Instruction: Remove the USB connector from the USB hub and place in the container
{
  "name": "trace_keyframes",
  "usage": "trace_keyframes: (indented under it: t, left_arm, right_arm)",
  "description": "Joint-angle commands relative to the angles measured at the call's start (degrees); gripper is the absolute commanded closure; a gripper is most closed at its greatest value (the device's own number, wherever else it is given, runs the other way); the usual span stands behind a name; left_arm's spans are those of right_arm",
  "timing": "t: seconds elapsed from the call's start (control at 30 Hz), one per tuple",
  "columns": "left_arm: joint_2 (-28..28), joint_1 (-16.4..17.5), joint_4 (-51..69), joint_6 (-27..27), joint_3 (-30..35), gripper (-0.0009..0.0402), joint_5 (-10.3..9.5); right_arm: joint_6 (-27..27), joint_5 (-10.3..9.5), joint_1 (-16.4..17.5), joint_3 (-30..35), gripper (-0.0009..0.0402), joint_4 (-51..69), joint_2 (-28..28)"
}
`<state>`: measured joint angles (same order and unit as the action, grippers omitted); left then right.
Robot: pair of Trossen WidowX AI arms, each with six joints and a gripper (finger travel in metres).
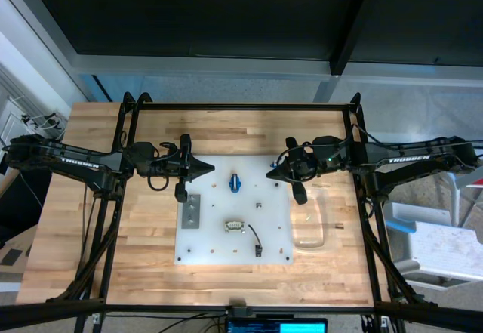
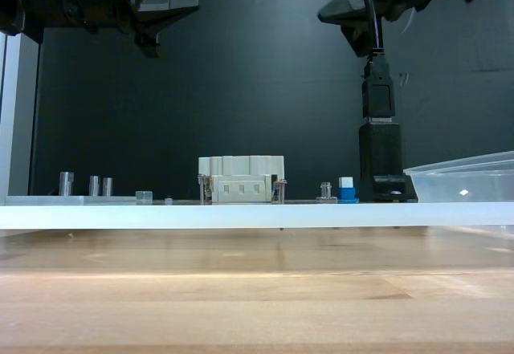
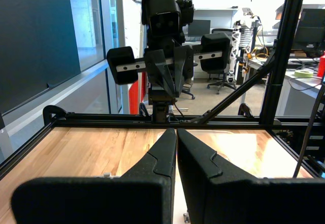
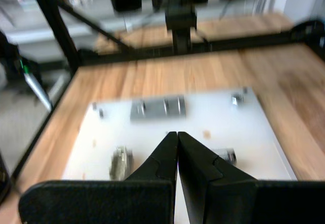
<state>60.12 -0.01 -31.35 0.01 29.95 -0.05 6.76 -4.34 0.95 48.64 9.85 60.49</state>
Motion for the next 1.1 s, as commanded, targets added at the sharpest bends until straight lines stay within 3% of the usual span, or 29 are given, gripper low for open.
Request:
trace_keyframes:
  t: [0.03, 0.27, 0.47, 0.6, 0.73, 1.1]
  left_arm:
    - [0.0, 0.0, 0.0, 0.0, 0.0, 0.0392, 0.00]
    - [0.0, 0.0, 0.0, 0.0, 0.0, 0.0392, 0.00]
    - [0.0, 0.0, 0.0, 0.0, 0.0, 0.0392, 0.00]
    - [0.0, 0.0, 0.0, 0.0, 0.0, 0.0392, 0.00]
    - [0.0, 0.0, 0.0, 0.0, 0.0, 0.0392, 0.00]
    - [0.0, 0.0, 0.0, 0.0, 0.0, 0.0392, 0.00]
  right_arm:
    - [-1.3, 0.00, 0.1, 4.6, 0.0393, 10.6, 0.0]
    - [-2.8, 0.48, 0.3, 11.9, 0.0393, 28.1, 0.0]
    - [-3.1, 5.95, 2.1, 14.9, 0.0393, 37.3, 0.0]
    - [-1.7, 6.71, 5.7, 15.1, 0.0393, 38.6, 0.1]
    - [1.0, 10.84, 10.4, 15.7, 0.0393, 40.3, 1.9]
    - [9.3, 13.84, 20.5, 19.9, 0.0393, 41.2, 8.4]
